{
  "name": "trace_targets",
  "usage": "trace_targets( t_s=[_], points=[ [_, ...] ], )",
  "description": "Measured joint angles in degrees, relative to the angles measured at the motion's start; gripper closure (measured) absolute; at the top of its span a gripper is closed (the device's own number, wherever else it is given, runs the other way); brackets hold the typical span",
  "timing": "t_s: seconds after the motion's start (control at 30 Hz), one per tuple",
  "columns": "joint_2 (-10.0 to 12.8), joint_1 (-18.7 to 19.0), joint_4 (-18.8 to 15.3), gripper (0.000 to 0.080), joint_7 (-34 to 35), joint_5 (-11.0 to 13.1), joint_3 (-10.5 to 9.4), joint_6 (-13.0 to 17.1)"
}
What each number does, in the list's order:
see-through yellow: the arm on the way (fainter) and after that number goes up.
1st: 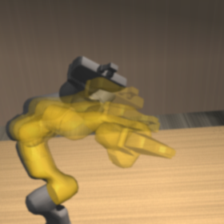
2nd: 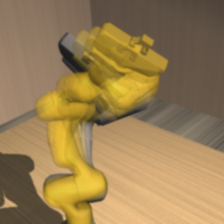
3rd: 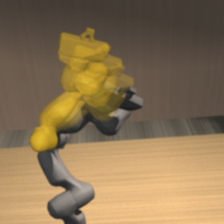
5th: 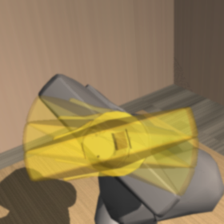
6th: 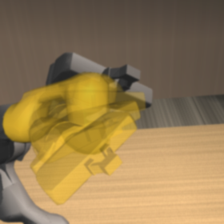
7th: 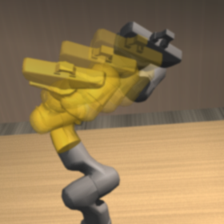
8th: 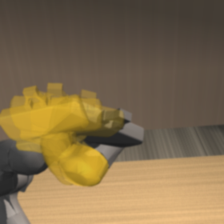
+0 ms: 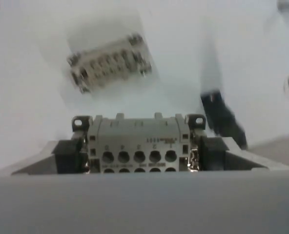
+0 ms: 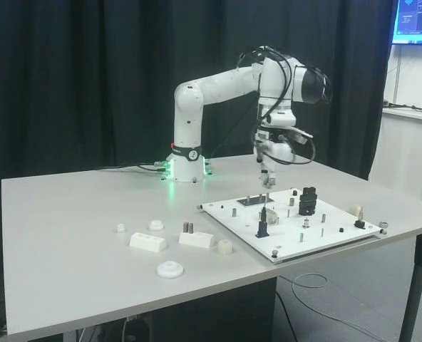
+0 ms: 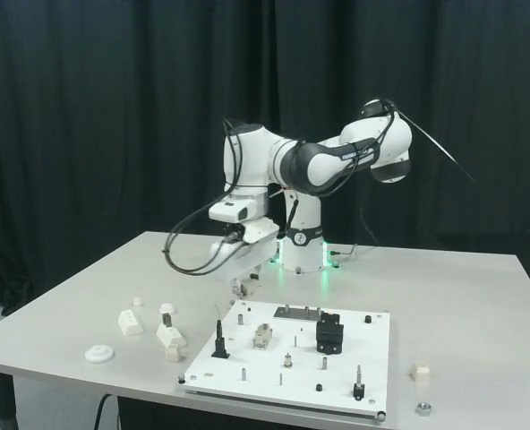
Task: Place waterproof.
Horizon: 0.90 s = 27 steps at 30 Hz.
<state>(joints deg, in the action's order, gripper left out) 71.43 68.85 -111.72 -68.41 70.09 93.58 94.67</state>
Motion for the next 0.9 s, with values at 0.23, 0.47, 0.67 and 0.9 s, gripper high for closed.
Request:
trace_targets(
  t_s=[0.23, 0.47, 0.67, 0.9],
  points=[
    [1.1, -1.9, -1.1, 0.0284, 6.1, 0.0, -0.2, 1.5],
    [1.1, -3.2, -2.5, 0.0284, 6.9, 0.0, -1.19, 3.5],
    [1.1, -4.1, -3.9, 0.0284, 17.4, 0.0, -1.75, 5.1],
    [1.3, -4.8, -6.0, 0.0284, 20.9, 0.0, -1.8, 6.0]
  ],
)
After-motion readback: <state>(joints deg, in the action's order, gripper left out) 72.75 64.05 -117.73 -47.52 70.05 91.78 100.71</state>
